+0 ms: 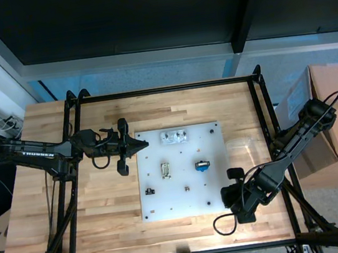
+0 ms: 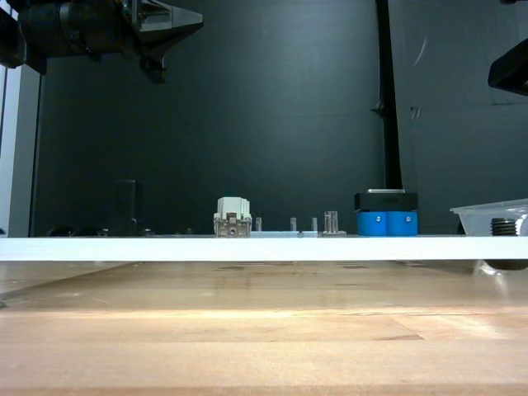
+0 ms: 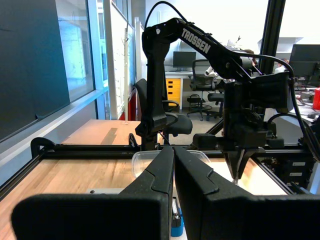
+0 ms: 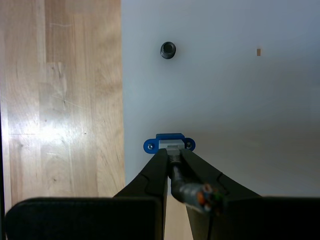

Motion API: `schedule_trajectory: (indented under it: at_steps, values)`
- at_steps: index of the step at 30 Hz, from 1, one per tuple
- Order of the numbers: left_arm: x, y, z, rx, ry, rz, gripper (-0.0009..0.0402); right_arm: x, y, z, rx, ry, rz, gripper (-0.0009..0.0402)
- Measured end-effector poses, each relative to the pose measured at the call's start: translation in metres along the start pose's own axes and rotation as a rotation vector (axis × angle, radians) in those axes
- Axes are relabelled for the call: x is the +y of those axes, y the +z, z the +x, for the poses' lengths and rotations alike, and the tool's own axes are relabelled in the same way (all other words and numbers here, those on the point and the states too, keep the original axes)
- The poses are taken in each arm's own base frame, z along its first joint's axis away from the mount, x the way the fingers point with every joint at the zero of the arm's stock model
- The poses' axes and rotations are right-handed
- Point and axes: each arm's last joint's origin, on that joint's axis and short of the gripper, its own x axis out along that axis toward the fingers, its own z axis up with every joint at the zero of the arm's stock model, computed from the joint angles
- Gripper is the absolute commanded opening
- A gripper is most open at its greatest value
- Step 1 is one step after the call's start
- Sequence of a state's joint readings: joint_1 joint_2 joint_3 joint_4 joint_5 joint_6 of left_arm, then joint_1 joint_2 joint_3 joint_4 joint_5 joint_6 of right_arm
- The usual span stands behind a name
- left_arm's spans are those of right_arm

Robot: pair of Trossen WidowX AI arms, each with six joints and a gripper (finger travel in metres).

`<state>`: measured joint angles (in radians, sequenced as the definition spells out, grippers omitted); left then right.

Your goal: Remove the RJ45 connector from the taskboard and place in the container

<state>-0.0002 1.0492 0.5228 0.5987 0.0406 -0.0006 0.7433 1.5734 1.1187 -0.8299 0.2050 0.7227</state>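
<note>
Right gripper [image 4: 171, 152] clamped on RJ45 connector [image 4: 175, 170], held clear above blue seat [image 4: 169, 144] on taskboard [image 4: 225, 90], likely poised for carry to clear container [image 2: 488, 212] beside board. Left gripper [image 1: 141, 145], fingers together, hangs high over board's left edge, apparently keeping clear.

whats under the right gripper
Right gripper, over the taskboard, holds the RJ45 connector; beneath, the blue seat, its opening hidden by the connector. Left gripper, shut, above the board's left edge.
</note>
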Motion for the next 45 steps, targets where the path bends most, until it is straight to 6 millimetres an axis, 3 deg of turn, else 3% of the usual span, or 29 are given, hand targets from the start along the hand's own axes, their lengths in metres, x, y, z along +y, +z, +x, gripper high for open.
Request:
schedule_trajectory:
  at_steps: [9, 20, 24, 35, 39, 45]
  values:
    - [0.0, 0.0, 0.0, 0.0, 0.0, 0.0, 0.0, -0.002, 0.002, -0.011, -0.006, 0.0, 0.0, 0.0002]
    - [0.0, 0.0, 0.0, 0.0, 0.0, 0.0, 0.0, -0.002, 0.003, -0.011, -0.008, 0.002, -0.003, 0.0015]
    - [0.0, 0.0, 0.0, 0.0, 0.0, 0.0, 0.0, -0.002, 0.001, -0.008, -0.01, 0.004, -0.002, 0.0048]
    - [0.0, 0.0, 0.0, 0.002, 0.0, 0.0, 0.0, -0.003, 0.001, -0.009, -0.022, -0.001, 0.001, 0.0227]
    - [0.0, 0.0, 0.0, 0.005, 0.0, 0.0, 0.0, -0.003, 0.001, -0.009, -0.016, -0.004, 0.001, 0.0248]
    - [0.0, -0.002, 0.0, 0.02, 0.0, -0.001, 0.0, -0.004, -0.001, -0.007, -0.009, -0.009, -0.001, 0.024]
